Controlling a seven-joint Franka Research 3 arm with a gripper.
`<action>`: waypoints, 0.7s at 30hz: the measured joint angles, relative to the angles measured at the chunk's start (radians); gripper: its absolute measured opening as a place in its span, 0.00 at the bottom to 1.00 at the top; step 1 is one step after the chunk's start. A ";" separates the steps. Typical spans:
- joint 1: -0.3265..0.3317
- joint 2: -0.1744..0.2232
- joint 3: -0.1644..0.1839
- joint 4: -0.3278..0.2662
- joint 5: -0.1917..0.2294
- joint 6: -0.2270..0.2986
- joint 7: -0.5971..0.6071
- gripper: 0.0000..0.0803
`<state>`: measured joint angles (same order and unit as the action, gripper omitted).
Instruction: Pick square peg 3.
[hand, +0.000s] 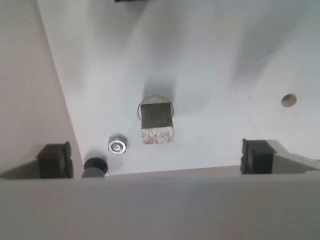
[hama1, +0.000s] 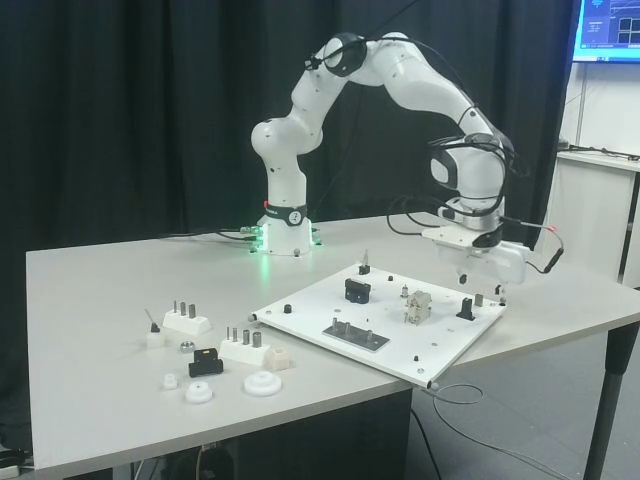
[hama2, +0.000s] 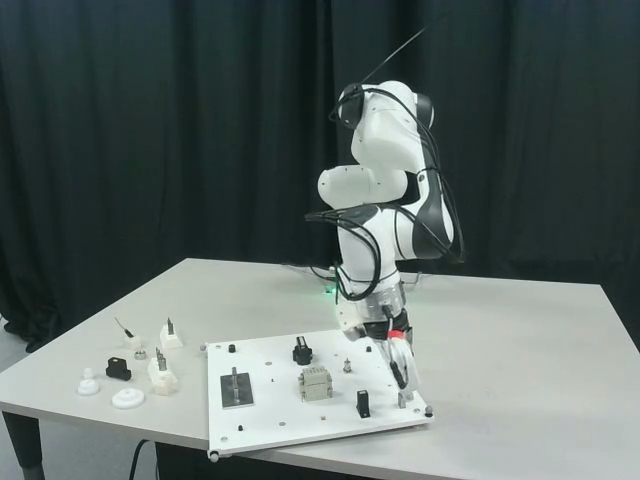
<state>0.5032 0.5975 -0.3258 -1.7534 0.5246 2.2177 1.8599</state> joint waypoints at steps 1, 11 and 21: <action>0.000 -0.001 -0.002 0.000 0.000 -0.002 0.000 0.85; 0.000 -0.011 -0.015 0.001 -0.002 -0.014 0.000 0.99; 0.000 -0.021 -0.024 0.008 -0.052 -0.021 -0.019 1.00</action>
<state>0.5033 0.5768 -0.3497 -1.7456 0.4721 2.1964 1.8412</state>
